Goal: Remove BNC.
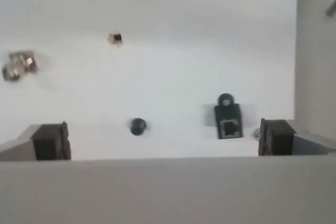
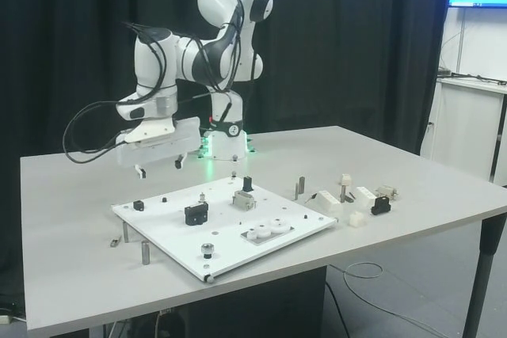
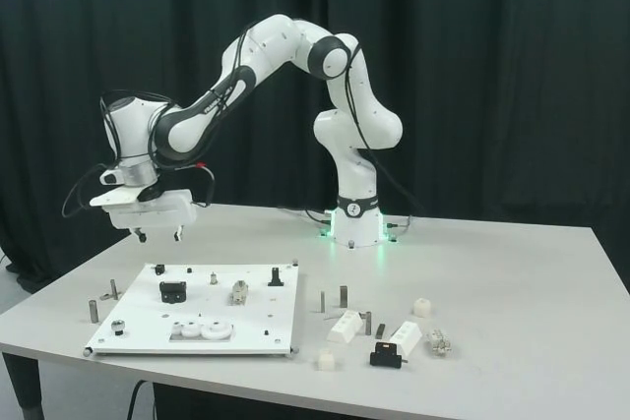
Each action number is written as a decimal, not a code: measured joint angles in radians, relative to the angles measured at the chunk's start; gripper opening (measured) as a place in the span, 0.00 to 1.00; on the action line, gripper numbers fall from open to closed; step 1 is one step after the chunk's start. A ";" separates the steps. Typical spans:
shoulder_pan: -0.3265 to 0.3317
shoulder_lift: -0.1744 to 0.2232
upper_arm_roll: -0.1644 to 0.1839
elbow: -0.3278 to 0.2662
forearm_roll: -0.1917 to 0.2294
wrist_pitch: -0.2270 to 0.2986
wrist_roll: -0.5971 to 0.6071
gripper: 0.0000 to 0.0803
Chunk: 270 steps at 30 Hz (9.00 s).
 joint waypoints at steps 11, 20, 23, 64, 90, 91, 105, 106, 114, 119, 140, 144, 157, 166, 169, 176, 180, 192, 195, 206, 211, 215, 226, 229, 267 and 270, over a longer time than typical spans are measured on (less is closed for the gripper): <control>0.042 -0.054 0.000 -0.073 0.013 0.036 0.286 1.00; 0.105 -0.103 0.000 -0.161 0.018 0.097 0.527 1.00; 0.126 -0.117 0.000 -0.195 0.016 0.134 0.583 1.00; 0.203 -0.263 -0.001 -0.521 -0.013 0.527 1.009 1.00; 0.229 -0.250 0.020 -0.596 0.001 0.630 1.070 1.00; 0.229 -0.249 0.022 -0.600 0.001 0.638 1.070 1.00; 0.229 -0.228 0.028 -0.625 0.022 0.698 1.070 1.00; 0.229 -0.226 0.028 -0.625 0.023 0.699 1.070 1.00; 0.229 -0.203 0.033 -0.625 0.035 0.719 1.070 1.00; 0.229 -0.186 0.042 -0.624 0.042 0.739 1.070 1.00; 0.227 -0.163 0.053 -0.623 0.053 0.774 1.070 0.41; 0.227 -0.163 0.053 -0.623 0.063 0.774 1.070 0.41; 0.225 -0.163 0.053 -0.623 0.114 0.771 1.053 0.16; 0.224 -0.163 0.053 -0.620 0.122 0.763 0.986 0.16; 0.223 -0.163 0.053 -0.617 0.122 0.757 0.960 0.16; 0.222 -0.158 0.053 -0.608 0.124 0.741 0.893 0.16; 0.219 -0.155 0.053 -0.601 0.125 0.728 0.847 0.16; 0.212 -0.148 0.053 -0.578 0.125 0.681 0.660 0.16; 0.212 -0.147 0.053 -0.576 0.125 0.677 0.614 0.16; 0.214 -0.147 0.053 -0.575 0.123 0.674 0.439 0.16; 0.215 -0.149 0.053 -0.575 0.119 0.672 0.361 0.16; 0.215 -0.149 0.053 -0.575 0.118 0.671 0.290 0.16; 0.217 -0.150 0.053 -0.575 0.115 0.667 0.077 0.16; 0.217 -0.150 0.053 -0.575 0.114 0.666 0.015 0.16; 0.223 -0.157 0.051 -0.575 0.060 0.649 -0.434 0.16; 0.224 -0.156 0.051 -0.575 0.060 0.650 -0.461 0.16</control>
